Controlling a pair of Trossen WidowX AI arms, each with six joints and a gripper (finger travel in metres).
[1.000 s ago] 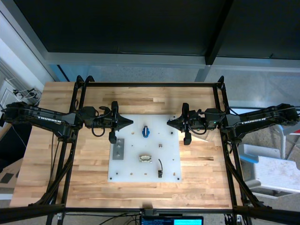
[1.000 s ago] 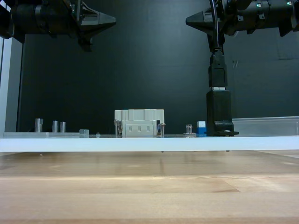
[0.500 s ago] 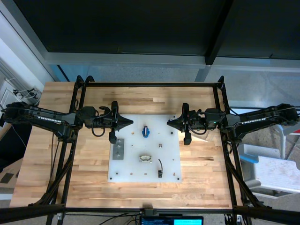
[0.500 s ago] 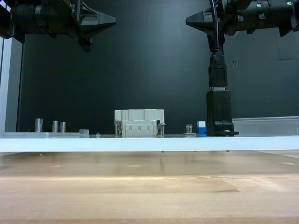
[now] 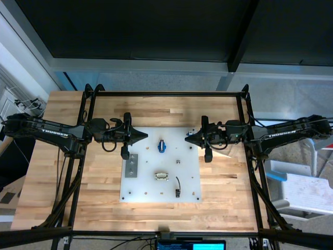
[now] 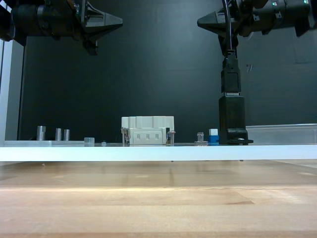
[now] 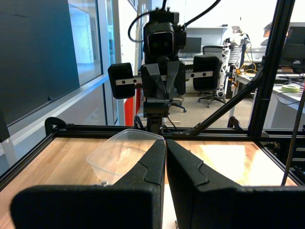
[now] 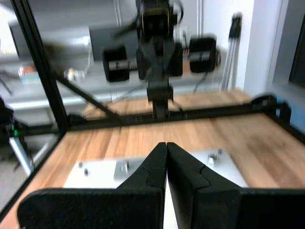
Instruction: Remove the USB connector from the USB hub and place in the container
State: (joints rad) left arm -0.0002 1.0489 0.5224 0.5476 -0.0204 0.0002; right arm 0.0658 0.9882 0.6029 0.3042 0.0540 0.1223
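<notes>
Nothing grasped yet: USB connector (image 6: 231,74) plugged in USB hub (image 6: 232,119), board (image 5: 145,182) near edge. Left gripper (image 5: 144,136), right gripper (image 5: 187,138) pinched closed above far corners. I judge next: spread right gripper, descend.

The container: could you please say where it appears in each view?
High view: container beside the white board's right edge, under the right arm.
Low view: container far right, seen over the board.
Left wrist view: container beyond the shut left gripper, raised over the board's left.
Right wrist view: not in it.
Shared landmark: shut right gripper, over the board's right.
</notes>
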